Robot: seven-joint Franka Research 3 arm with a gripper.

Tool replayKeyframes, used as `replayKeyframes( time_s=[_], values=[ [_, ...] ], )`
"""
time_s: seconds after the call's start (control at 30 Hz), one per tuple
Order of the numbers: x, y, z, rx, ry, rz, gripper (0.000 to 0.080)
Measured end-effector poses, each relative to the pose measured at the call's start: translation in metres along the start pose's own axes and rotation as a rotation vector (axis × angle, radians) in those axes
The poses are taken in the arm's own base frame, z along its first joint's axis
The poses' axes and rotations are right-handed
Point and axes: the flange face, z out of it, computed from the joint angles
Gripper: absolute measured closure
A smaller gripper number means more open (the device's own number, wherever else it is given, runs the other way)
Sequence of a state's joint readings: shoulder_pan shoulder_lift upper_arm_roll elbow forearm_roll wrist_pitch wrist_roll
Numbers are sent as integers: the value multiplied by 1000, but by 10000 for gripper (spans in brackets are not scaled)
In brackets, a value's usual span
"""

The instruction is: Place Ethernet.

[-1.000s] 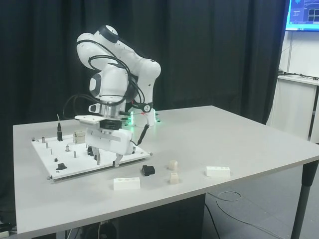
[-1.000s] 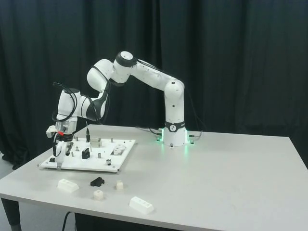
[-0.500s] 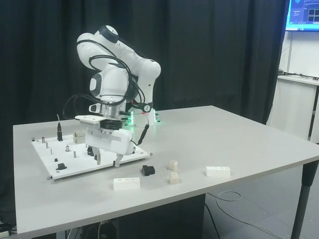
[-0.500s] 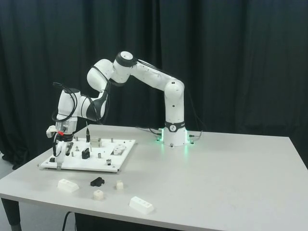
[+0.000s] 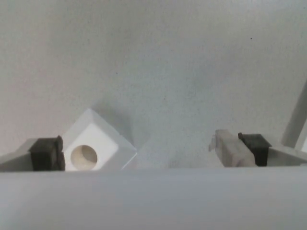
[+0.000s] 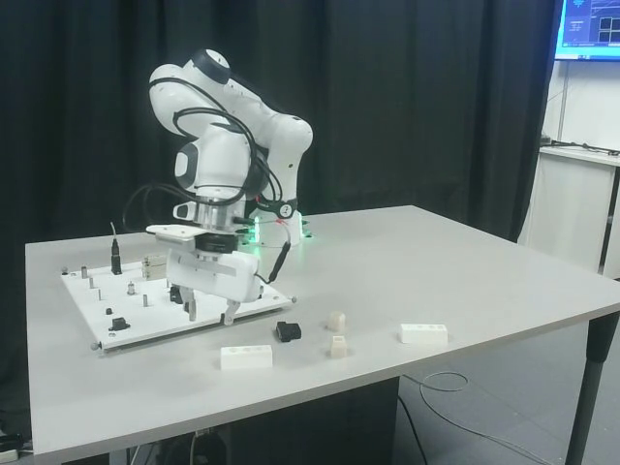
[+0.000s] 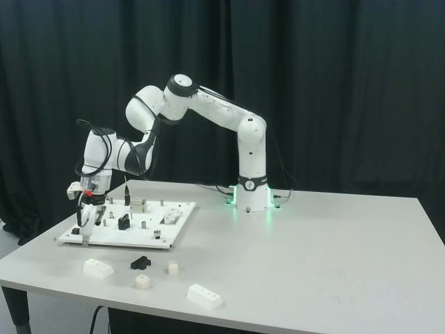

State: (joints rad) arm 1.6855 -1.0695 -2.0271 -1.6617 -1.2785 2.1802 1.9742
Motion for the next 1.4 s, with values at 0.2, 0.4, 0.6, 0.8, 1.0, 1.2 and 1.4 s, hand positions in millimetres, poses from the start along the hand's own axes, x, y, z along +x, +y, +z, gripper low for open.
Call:
replayKeyframes(
  time_s=[0.2, 0.4, 0.6, 0.8, 1.0, 1.2, 1.4],
  values=[
    [-2, 1, 6, 11, -8, -7, 3],
    [-3, 2, 17, 28, -17, -12, 3],
    [-4, 2, 28, 37, -22, -16, 3],
    [-5, 2, 38, 37, -22, -22, 3],
    [-4, 1, 46, 34, -22, -25, 3],
    [-3, 0, 53, 33, -23, -30, 3],
    [-3, -1, 61, 32, -28, -32, 3]
  ],
)
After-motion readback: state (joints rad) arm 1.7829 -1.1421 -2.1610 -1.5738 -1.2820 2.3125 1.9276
